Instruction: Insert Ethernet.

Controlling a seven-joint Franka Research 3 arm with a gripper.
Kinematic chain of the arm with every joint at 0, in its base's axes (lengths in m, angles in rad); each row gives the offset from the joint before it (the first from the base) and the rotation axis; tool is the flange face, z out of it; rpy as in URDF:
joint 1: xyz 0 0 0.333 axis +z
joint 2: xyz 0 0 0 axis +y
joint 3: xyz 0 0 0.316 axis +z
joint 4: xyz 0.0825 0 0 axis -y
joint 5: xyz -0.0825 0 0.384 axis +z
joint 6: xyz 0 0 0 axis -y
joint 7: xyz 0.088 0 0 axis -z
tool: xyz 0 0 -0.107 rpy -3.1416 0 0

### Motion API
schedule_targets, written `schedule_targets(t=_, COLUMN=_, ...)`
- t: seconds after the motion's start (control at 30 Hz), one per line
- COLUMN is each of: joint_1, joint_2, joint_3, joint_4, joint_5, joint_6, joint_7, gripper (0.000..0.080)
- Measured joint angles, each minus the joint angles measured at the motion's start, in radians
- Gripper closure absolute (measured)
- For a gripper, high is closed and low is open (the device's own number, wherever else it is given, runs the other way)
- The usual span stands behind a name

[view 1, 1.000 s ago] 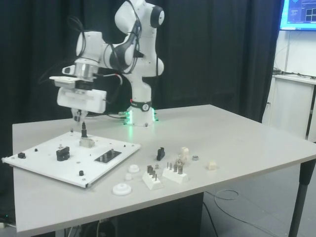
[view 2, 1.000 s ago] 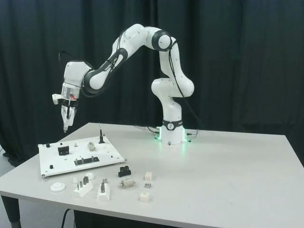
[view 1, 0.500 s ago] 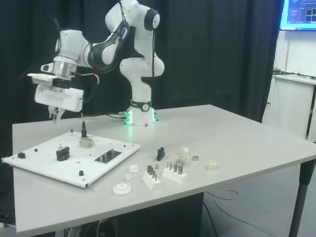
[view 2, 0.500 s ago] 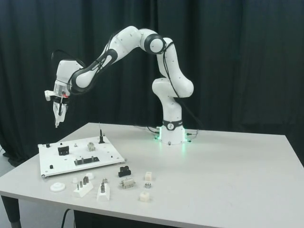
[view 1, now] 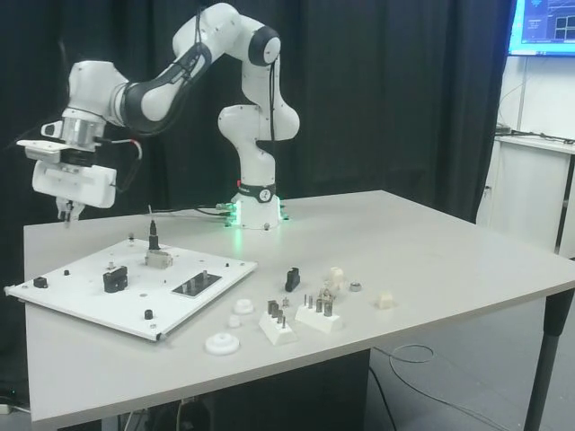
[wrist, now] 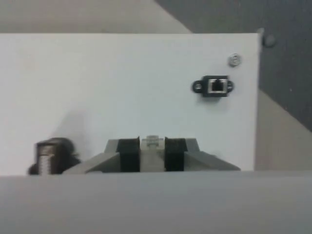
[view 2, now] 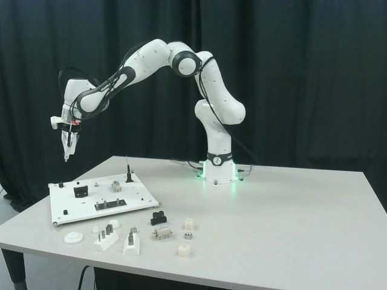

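Gripper (wrist: 152, 155) holds Ethernet plug (wrist: 152, 142), well apart from black socket (wrist: 216, 86).

Evenly lit from overhead in both room views, with only soft, short shadows under the parts on the tabletop (view 1: 431, 251). Green glow at the arm's base (view 2: 219, 175). Softly blurred in the wrist view, most at the near jaws.

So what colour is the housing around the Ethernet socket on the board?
Black, on the white board; the Ethernet socket shows best in the wrist view.
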Motion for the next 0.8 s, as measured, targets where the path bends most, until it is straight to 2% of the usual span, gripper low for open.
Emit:
schedule_targets(t=0.43, joint_1=-0.111, joint_2=0.1, joint_3=0.01, joint_4=0.102, joint_5=0.062, joint_6=-0.068, joint_7=-0.145, gripper=0.07)
schedule_targets(t=0.6, joint_1=-0.157, joint_2=0.13, joint_3=0.029, joint_4=0.129, joint_5=0.11, joint_6=-0.077, joint_7=-0.221, gripper=0.07)
schedule_targets(t=0.8, joint_1=-0.211, joint_2=0.16, joint_3=0.058, joint_4=0.162, joint_5=0.171, joint_6=-0.106, joint_7=-0.236, gripper=0.07)
